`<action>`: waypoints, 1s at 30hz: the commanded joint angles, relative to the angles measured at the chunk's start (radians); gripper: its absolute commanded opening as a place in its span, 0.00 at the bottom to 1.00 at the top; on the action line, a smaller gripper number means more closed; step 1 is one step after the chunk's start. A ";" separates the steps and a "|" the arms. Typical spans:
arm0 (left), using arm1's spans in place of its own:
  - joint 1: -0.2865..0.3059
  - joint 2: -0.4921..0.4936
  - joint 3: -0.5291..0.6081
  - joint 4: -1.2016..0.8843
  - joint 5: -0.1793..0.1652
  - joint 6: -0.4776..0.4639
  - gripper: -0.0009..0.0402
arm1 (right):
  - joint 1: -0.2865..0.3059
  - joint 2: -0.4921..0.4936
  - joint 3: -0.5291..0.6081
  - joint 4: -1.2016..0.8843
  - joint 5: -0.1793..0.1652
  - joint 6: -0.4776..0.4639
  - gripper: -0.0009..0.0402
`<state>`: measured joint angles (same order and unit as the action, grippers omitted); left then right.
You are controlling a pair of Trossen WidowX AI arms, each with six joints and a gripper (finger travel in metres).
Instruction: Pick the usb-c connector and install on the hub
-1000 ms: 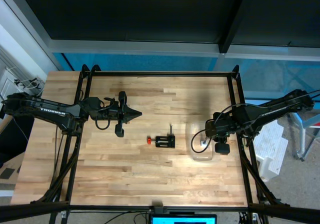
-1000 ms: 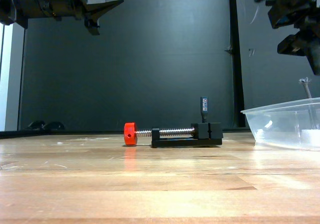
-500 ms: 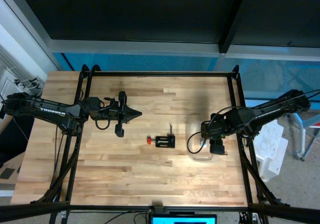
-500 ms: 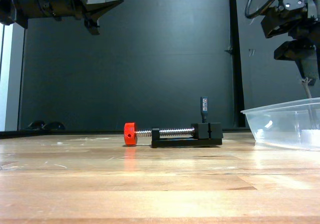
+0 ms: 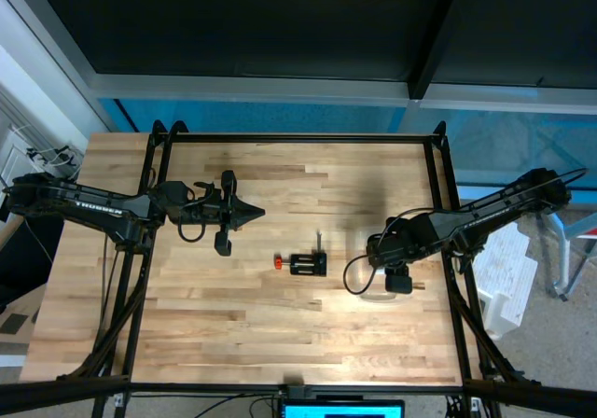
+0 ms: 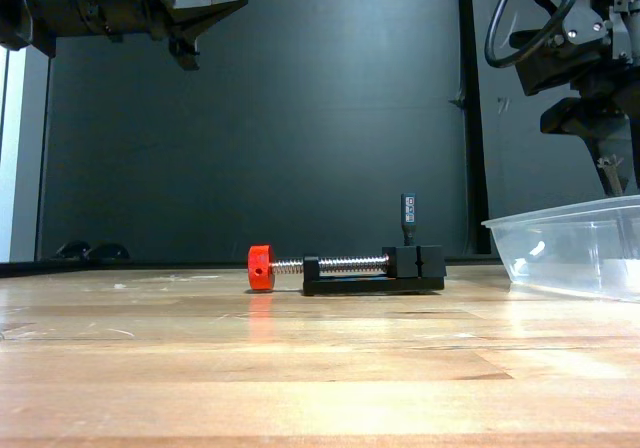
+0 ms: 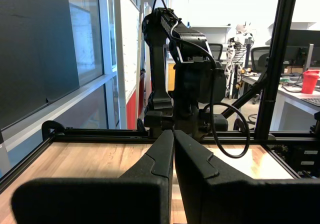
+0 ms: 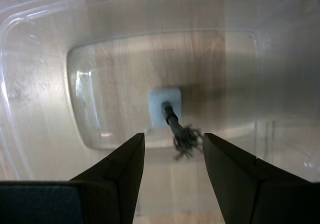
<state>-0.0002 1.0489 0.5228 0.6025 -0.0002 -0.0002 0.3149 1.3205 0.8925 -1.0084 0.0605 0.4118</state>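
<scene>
Here the right gripper (image 8: 172, 135) is hovering open over the dish (image 8: 40, 59), bracketing the connector (image 8: 170, 115) for a pick; the left gripper (image 7: 173, 134), closed, is idling well away from the hub (image 5: 306, 265).

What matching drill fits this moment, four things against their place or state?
Things:
1. left hand
2. right hand
3. hub
4. usb-c connector

Places or states:
A. lying inside the clear dish
B. open, over the dish
C. shut, raised, far from the dish
D. black, outside the dish, orange-red knob at one end

Pairs: 1-C, 2-B, 3-D, 4-A
</scene>
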 commanded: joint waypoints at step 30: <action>0.000 0.000 0.000 0.000 0.000 0.000 0.02 | 0.011 0.049 -0.124 0.191 0.019 0.007 0.29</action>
<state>-0.0002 1.0489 0.5224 0.6029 -0.0006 -0.0002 0.3252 1.3708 0.7685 -0.8188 0.0784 0.4179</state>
